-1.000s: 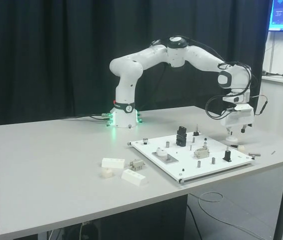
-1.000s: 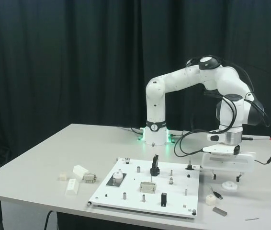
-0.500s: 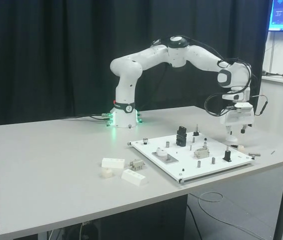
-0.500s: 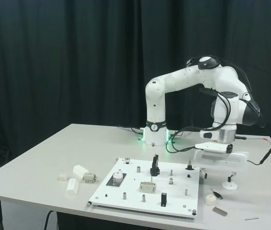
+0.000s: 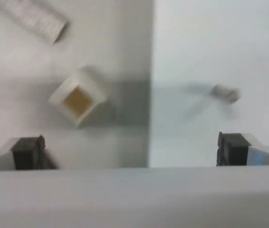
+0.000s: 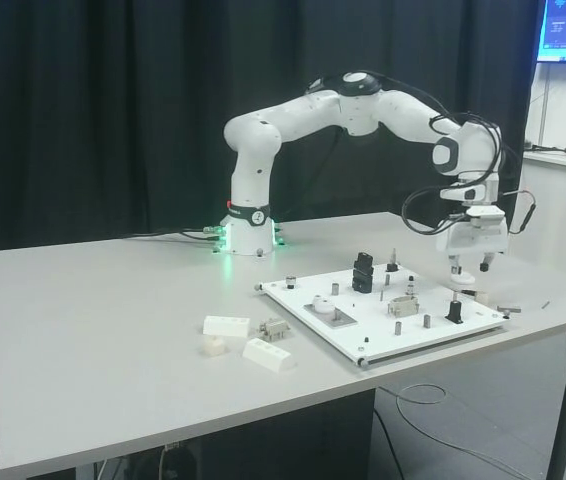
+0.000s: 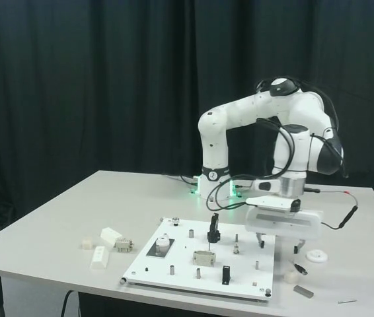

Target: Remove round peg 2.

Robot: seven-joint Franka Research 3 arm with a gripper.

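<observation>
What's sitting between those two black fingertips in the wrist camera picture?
Nothing is held; below the open gripper runs the white board's edge, beside the grey table.

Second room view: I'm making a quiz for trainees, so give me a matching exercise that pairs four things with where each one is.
Things:
1. end effector
2. white disc
3. white blocks
4. black upright part

Places:
A. standing on the white board
B. on the table, on the board's side away from the end effector
C. in the air over the board's edge, fingers open
D. on the table, on the board's side near the end effector

Pairs: 1-C, 2-D, 3-B, 4-A
</observation>
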